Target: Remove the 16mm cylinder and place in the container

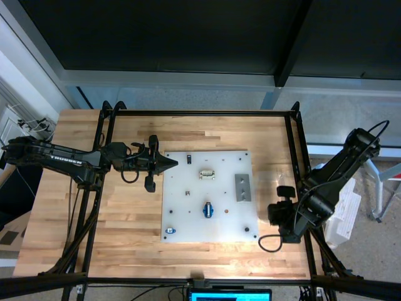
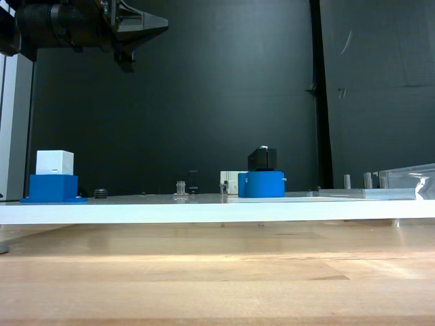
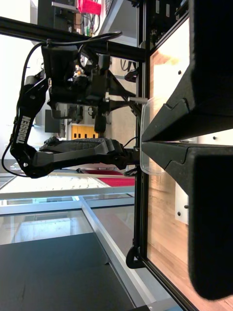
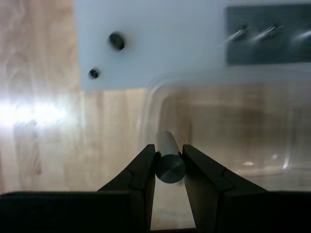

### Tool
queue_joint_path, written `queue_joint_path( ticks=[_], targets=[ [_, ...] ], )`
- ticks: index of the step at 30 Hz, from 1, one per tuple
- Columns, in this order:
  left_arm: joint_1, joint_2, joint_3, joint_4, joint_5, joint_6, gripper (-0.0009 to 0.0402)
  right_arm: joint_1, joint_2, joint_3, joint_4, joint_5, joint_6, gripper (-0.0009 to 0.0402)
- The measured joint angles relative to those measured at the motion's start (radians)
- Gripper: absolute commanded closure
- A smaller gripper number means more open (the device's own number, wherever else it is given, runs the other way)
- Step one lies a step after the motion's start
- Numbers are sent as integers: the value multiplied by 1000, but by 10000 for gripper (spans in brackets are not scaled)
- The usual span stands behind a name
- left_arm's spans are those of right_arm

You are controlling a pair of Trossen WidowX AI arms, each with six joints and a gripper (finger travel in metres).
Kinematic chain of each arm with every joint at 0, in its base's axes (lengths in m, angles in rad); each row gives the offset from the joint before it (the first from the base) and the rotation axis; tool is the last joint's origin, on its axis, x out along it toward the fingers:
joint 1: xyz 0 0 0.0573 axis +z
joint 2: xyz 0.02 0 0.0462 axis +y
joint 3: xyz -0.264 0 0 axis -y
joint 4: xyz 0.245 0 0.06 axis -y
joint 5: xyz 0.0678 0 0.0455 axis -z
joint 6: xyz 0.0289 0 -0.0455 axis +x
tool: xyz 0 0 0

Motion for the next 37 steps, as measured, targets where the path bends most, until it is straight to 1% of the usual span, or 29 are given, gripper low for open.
queue_joint_path(
  ticks=[7, 13, 16, 18, 22, 29, 37],
  targets=[
    [0, 0, 0, 0, 0, 0, 393, -114, -40, -40, 6, 3, -93, 393],
    [0, 0, 0, 0, 0, 0, 393, -209, -104, -115, 56, 0, -143, 393],
    [0, 0, 0, 0, 0, 0, 393, -247, -116, -138, 58, 0, -169, 392],
    [0, 0, 0, 0, 0, 0, 393, -265, -119, -153, 65, -2, -184, 384],
    [0, 0, 0, 0, 0, 0, 393, -282, -119, -167, 77, -5, -193, 349],
    [0, 0, 0, 0, 0, 0, 393, -283, -119, -170, 79, -8, -192, 282],
    [0, 0, 0, 0, 0, 0, 393, -285, -119, -170, 83, -8, -192, 234]
  ],
)
